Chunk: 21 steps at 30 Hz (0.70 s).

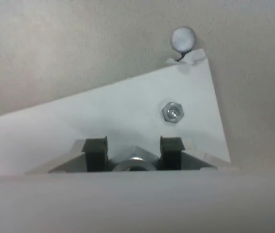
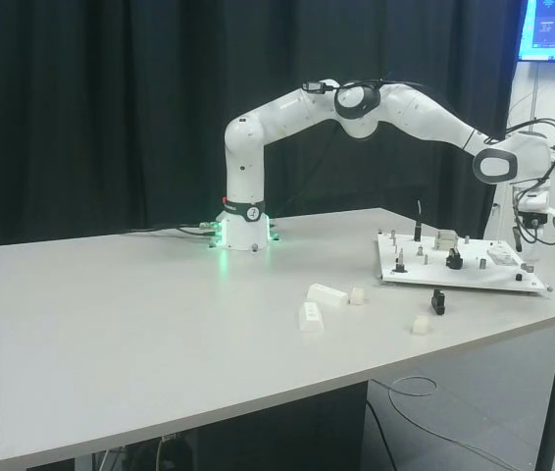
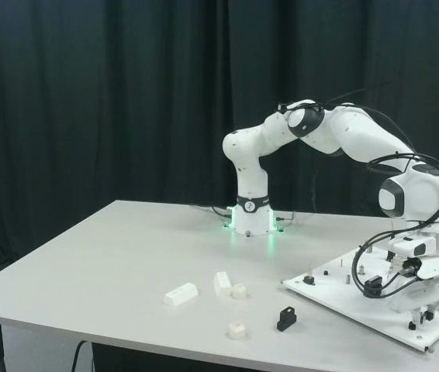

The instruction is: Remove bolt 4.

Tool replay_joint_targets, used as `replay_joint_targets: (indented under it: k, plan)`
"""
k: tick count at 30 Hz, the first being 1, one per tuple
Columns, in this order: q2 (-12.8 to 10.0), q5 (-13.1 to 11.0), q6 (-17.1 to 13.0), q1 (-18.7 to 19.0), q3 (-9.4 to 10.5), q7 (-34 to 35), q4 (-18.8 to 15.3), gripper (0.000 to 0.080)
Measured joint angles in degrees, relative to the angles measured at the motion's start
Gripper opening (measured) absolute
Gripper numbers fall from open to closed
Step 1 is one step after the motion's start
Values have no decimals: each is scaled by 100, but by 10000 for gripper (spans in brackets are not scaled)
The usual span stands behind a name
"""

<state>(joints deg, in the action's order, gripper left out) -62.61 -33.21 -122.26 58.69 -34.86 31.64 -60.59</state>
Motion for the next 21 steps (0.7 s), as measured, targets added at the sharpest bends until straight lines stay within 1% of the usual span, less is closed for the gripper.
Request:
replay_joint_targets:
  k: [21]
  plan:
    - [24,-22,108,-133,-15,210,26,229]
